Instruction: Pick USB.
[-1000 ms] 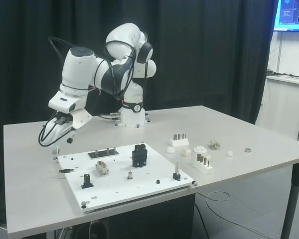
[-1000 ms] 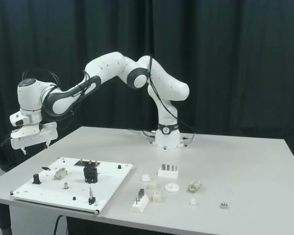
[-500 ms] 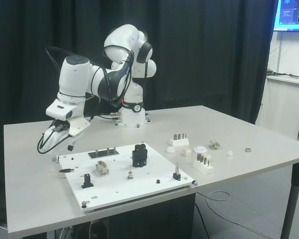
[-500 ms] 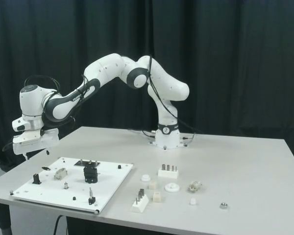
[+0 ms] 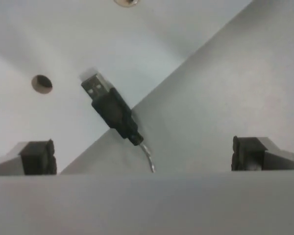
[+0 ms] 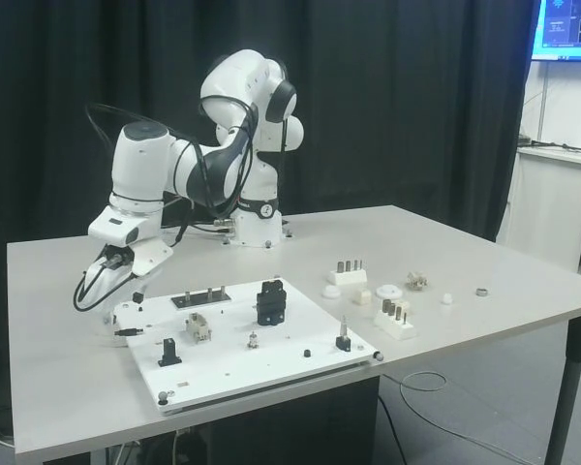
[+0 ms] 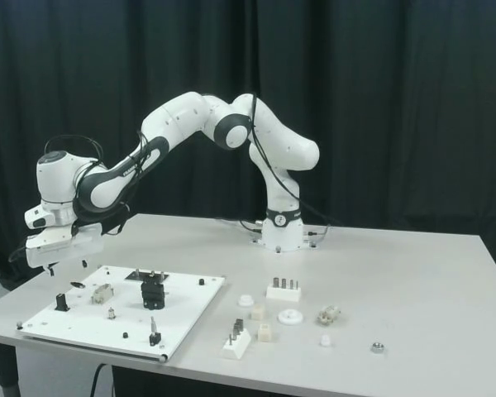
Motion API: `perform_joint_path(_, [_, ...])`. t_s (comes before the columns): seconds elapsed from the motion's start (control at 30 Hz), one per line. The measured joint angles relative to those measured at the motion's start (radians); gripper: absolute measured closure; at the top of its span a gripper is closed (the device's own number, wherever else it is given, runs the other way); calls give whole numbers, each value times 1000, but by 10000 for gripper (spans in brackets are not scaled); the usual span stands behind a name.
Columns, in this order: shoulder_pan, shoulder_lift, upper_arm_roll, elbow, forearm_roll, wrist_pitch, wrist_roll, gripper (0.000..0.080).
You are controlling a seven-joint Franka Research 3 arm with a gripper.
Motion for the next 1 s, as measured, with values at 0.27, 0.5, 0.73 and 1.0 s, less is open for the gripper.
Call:
perform_joint_path(0.27, [0,-2,0,-24,16,16,0,3])
perform_joint_path(0.5, [0,-3,-1,-53,34,39,0,3])
perform_joint_path(0.73, [1,-16,-1,-109,67,114,2,3])
perform_joint_path(1.0, [12,-51,-1,-196,77,186,2,3])
